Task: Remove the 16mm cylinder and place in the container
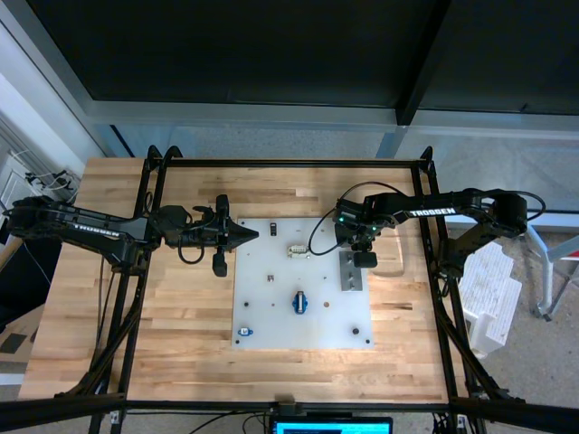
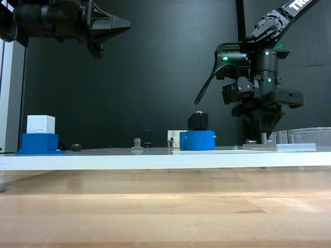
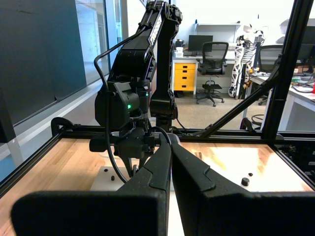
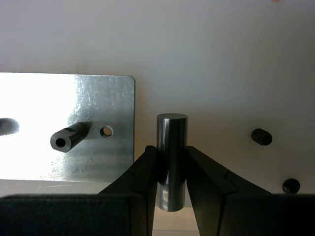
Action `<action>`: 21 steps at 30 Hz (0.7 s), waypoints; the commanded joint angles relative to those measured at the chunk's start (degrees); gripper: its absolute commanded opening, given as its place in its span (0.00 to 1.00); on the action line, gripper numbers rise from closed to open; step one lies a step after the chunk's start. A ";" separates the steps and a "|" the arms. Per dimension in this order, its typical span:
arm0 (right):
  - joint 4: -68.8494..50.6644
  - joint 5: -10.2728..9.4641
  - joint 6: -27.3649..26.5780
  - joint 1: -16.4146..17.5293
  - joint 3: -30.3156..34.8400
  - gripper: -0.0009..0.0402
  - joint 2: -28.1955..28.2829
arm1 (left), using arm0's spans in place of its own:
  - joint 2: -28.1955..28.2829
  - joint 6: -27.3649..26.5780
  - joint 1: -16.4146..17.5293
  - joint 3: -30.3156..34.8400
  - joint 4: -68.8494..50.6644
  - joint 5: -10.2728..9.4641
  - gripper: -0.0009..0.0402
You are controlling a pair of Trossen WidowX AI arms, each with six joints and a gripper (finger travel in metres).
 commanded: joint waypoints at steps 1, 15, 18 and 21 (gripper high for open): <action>-0.50 -0.07 0.13 0.07 -0.02 0.03 -1.22 | 0.02 0.02 0.00 0.02 0.02 0.00 0.02; -4.44 -1.86 2.25 0.31 2.91 0.02 -10.54 | 0.02 0.02 0.00 0.02 0.02 0.00 0.02; -8.37 -1.51 3.91 0.31 2.54 0.02 -13.27 | 0.02 0.02 0.02 0.02 0.02 0.00 0.02; -12.68 -1.49 5.25 0.31 1.73 0.02 -15.23 | 0.02 0.02 0.02 0.02 0.04 0.00 0.02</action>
